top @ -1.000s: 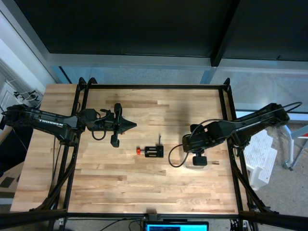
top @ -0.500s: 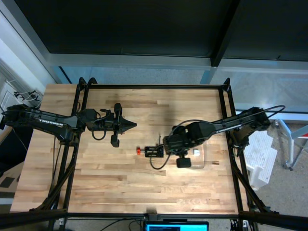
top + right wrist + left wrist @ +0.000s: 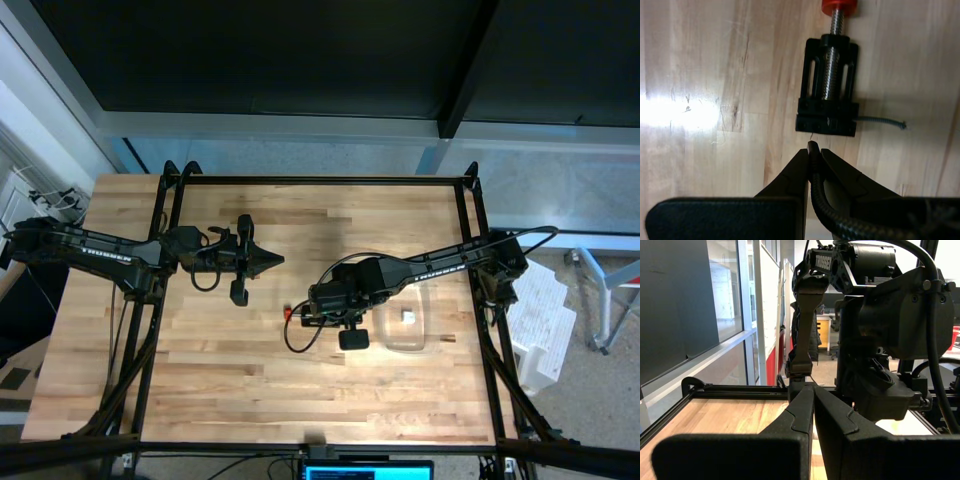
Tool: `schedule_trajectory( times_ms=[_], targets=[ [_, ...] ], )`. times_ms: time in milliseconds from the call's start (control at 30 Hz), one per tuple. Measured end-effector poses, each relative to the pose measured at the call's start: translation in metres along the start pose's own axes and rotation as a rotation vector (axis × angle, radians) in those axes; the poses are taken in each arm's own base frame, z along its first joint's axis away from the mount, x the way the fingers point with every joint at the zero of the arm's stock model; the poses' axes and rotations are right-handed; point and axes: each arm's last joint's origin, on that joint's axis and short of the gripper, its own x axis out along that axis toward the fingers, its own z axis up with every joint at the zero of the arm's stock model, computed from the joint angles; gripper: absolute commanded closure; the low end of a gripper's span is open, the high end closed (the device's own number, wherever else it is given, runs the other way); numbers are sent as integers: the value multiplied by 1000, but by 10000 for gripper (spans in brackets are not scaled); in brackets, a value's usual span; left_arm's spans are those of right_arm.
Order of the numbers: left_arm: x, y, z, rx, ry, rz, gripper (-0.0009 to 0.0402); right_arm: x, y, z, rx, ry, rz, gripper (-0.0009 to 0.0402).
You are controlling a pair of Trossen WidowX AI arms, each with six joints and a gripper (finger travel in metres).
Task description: Pick the USB-C connector and install on taskboard
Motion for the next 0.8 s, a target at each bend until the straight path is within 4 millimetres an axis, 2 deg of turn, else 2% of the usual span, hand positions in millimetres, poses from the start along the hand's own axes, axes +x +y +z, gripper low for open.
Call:
schedule_trajectory(
  times_ms=[433,800],
  targets=[
    [0,0,0,0,0,0,393,2,-13,3,28,-19,-25,393],
    [0,0,0,0,3,0,393,17,-13,7,19,1,-27,393]
  ],
)
